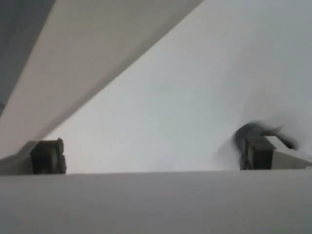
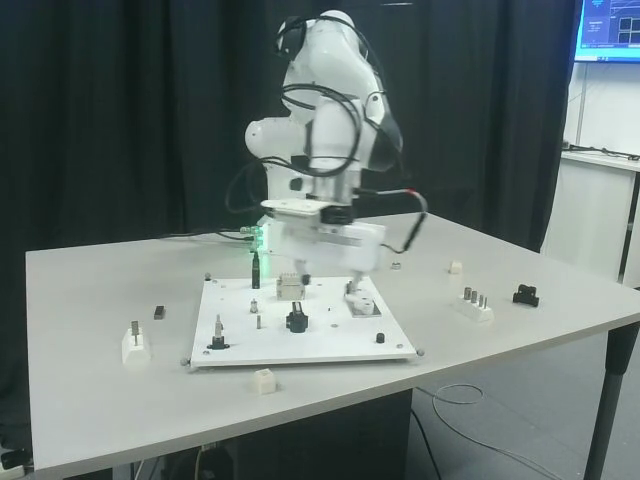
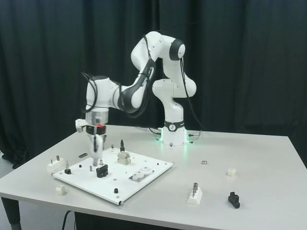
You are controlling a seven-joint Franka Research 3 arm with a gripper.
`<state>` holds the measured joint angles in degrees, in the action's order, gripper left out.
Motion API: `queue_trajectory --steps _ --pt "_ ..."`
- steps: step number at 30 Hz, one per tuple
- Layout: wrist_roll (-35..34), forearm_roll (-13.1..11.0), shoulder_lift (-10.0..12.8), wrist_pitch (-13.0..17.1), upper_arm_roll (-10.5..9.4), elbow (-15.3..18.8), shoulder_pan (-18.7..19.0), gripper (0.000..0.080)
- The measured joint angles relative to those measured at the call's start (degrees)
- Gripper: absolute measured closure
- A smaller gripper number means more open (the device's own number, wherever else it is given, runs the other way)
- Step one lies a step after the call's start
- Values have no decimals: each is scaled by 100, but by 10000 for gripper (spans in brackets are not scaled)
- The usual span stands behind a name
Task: Pick round peg 4.
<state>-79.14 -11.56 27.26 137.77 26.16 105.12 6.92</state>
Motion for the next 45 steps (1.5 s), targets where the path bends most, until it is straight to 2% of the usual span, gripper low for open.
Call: queue_trajectory --steps 8,19,27,39,45 --pt "499 2 2 -109 -427 -50 163 3" --pt "934 159 9 -195 -798 -30 650 3" --pt "1194 365 8 -376 -906 -16 1107 3" --pt "1550 446 8 -677 -1035 -4 1786 3" --pt "1643 654 24 -740 -1067 5 2094 3"
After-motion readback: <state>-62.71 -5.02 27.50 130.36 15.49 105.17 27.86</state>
